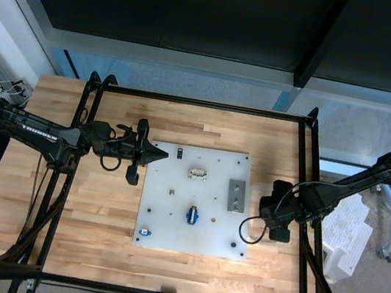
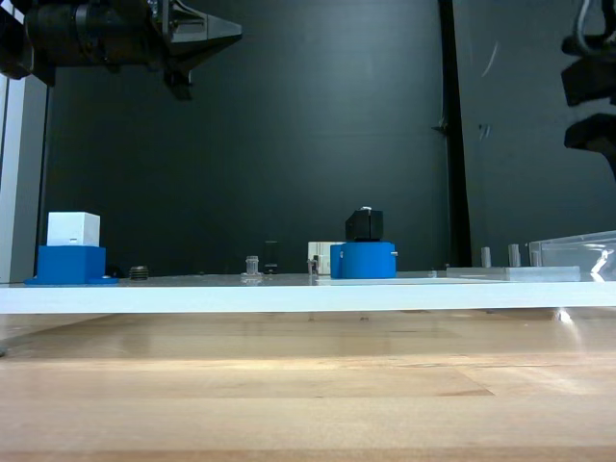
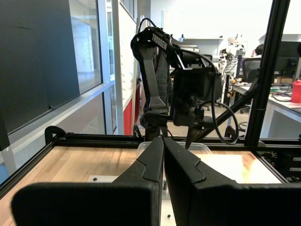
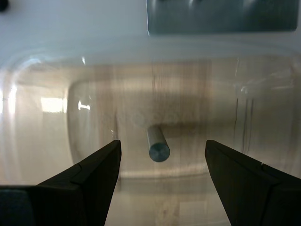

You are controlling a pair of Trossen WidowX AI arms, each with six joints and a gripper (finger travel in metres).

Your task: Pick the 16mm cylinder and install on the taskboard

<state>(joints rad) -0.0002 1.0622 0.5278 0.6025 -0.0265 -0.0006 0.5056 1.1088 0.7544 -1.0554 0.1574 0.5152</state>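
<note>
As left tool (image 3: 163, 139), right tool (image 4: 162, 142) hover, TROSSEN (image 1: 34, 131)

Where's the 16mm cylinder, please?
The cylinder lies in the clear tray right of the taskboard, under the right gripper; left gripper hovers at its left edge.

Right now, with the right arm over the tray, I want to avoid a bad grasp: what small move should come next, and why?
Probably lower the right gripper straight down. Its open fingers straddle the 16mm cylinder lying in the clear tray, but hang above it. The left gripper, shut, hovers over the taskboard's left edge.
</note>
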